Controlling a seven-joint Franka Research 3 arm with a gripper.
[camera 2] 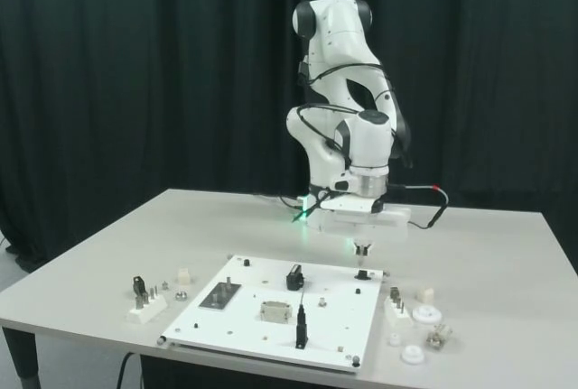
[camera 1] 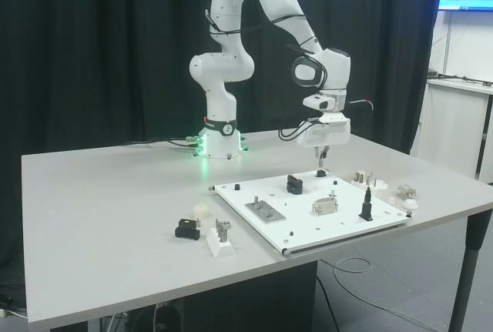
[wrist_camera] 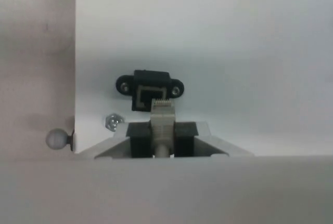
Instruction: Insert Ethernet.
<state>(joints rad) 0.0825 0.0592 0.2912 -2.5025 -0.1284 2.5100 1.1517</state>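
In the wrist view my gripper (wrist_camera: 162, 136) is shut on a grey Ethernet plug (wrist_camera: 163, 116), which stands between the two black fingers (wrist_camera: 136, 138). The plug's tip sits at the mouth of a black Ethernet socket (wrist_camera: 149, 90) that is fixed by two screws to the white board (wrist_camera: 234, 52). From the first room view, my gripper (camera 1: 322, 153) hangs a little above the socket (camera 1: 320, 172) at the board's far edge. The second room view shows the gripper (camera 2: 362, 245) over the same socket (camera 2: 362, 273). How far the plug is in, I cannot tell.
The board (camera 1: 254, 193) also carries a black block (camera 1: 293, 185), a grey metal plate (camera 1: 264, 210), a metal connector (camera 1: 324, 206) and a black upright piece (camera 1: 367, 205). A nut (wrist_camera: 113, 122) lies near the socket. Small parts (camera 1: 186, 229) and white pieces (camera 2: 424, 312) lie on the table beside the board.
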